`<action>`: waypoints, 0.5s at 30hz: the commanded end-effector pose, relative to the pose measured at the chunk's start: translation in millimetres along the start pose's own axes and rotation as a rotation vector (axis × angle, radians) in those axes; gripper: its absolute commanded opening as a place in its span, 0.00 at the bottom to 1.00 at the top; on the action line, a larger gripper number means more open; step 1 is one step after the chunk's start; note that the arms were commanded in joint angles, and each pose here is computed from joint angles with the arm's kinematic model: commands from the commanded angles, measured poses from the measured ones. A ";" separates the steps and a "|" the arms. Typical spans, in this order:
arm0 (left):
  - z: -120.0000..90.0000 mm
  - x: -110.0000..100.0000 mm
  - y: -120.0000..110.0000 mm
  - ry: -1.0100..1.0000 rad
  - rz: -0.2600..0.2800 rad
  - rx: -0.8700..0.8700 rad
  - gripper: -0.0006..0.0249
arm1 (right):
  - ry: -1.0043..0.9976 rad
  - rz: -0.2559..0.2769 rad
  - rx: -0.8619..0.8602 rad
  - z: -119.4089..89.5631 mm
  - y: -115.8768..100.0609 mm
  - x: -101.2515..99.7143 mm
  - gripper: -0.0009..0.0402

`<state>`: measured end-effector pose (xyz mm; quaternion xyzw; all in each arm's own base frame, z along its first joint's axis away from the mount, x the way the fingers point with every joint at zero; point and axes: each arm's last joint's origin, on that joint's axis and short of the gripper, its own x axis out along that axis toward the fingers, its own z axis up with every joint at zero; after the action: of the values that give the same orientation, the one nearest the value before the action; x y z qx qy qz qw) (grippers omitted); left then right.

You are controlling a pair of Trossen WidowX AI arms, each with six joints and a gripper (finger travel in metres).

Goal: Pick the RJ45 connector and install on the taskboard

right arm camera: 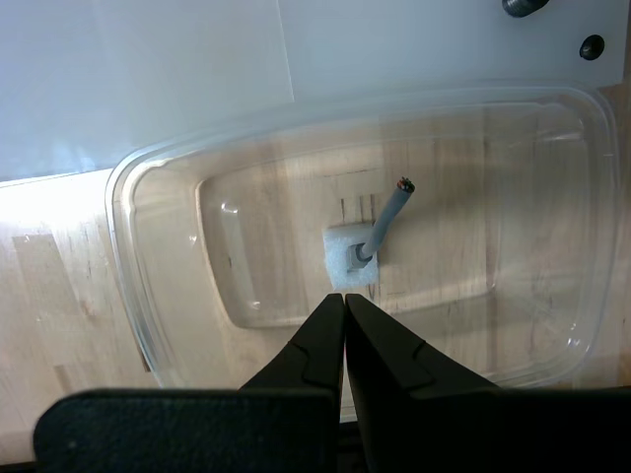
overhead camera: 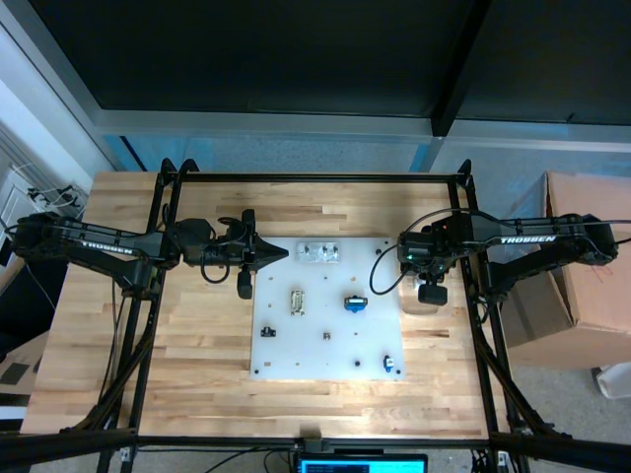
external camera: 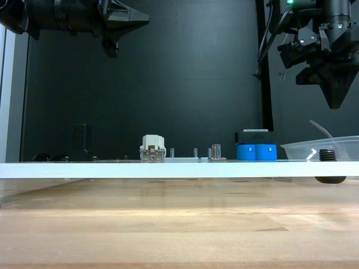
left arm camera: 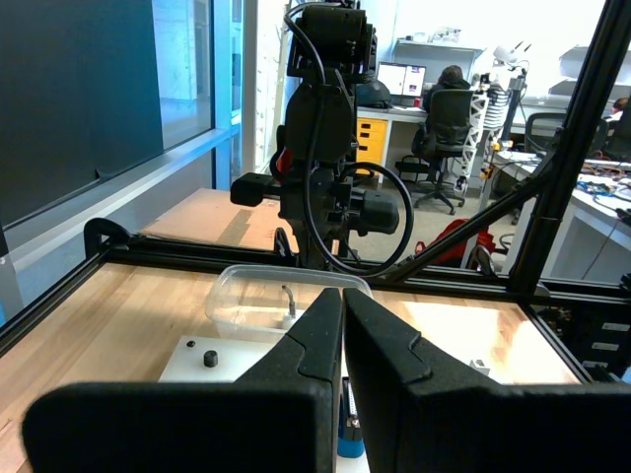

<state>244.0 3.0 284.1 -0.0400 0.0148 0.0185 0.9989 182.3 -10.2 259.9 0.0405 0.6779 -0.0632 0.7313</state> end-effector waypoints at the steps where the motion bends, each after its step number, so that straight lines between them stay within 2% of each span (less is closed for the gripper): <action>1: 0.2 0.0 0.0 -0.001 0.000 0.000 0.03 | 0.002 0.002 0.002 -0.2 0.0 -0.3 0.02; 7: 0.2 0.0 0.1 -0.001 0.000 0.000 0.03 | 0.051 0.005 0.002 -0.8 0.3 2.2 0.03; 9: 0.2 0.0 0.1 -0.001 0.000 0.000 0.03 | 0.080 0.002 -0.001 1.1 0.4 3.2 0.05; 15: 0.2 0.0 0.0 -0.001 0.000 0.000 0.03 | 0.101 -0.012 -0.044 12.2 -1.1 5.0 0.28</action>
<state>244.0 3.0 284.1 -0.0400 0.0148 0.0187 0.9989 192.5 -11.6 257.2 0.0250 0.7154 -0.0496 0.6965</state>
